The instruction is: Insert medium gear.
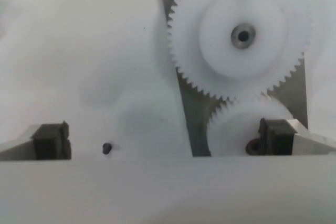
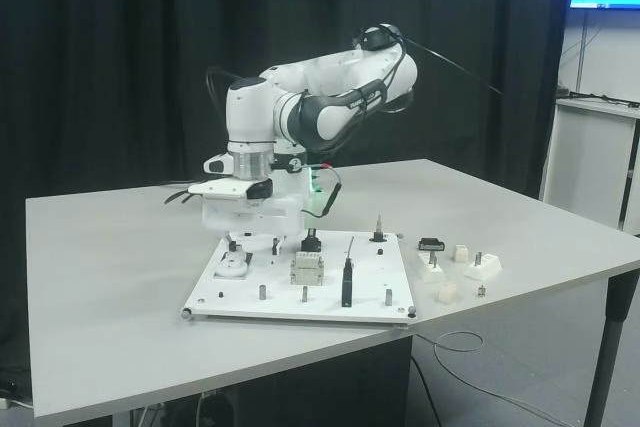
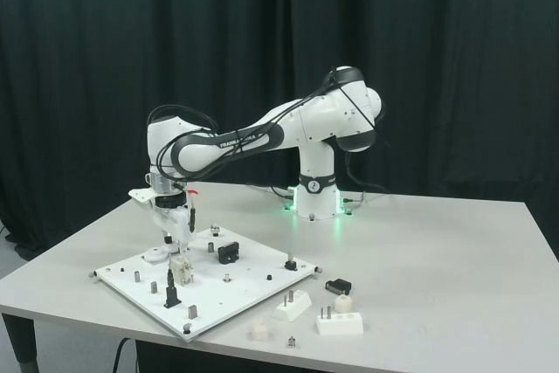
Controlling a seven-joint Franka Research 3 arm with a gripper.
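The claw [image 1: 163, 142] hangs low over the white board [image 2: 300, 292] on the grey bench [image 2: 110, 277], its two fingers set wide apart and gripping nothing. In the wrist view the large gear [image 1: 239, 35] sits on its shaft over a grey plate [image 1: 191, 124], and a smaller white gear [image 1: 236, 129], which looks to be the medium gear, lies just beside it with its teeth at the large gear's rim. One finger pad [image 1: 275, 137] stands in front of that smaller gear; the other pad [image 1: 51, 141] is well apart from it, over bare board near a small black peg [image 1: 107, 148].

The main risk, judging from this, is a half-seated gear (whether it is fully down on its shaft cannot be told from here). If its teeth ride on top of the large gear's teeth instead of meshing, it would sit tilted and could jam. A second risk is the near pad: any sideways travel at this height could catch the gear's edge and drag or lift it off. A straight rise would avoid that.
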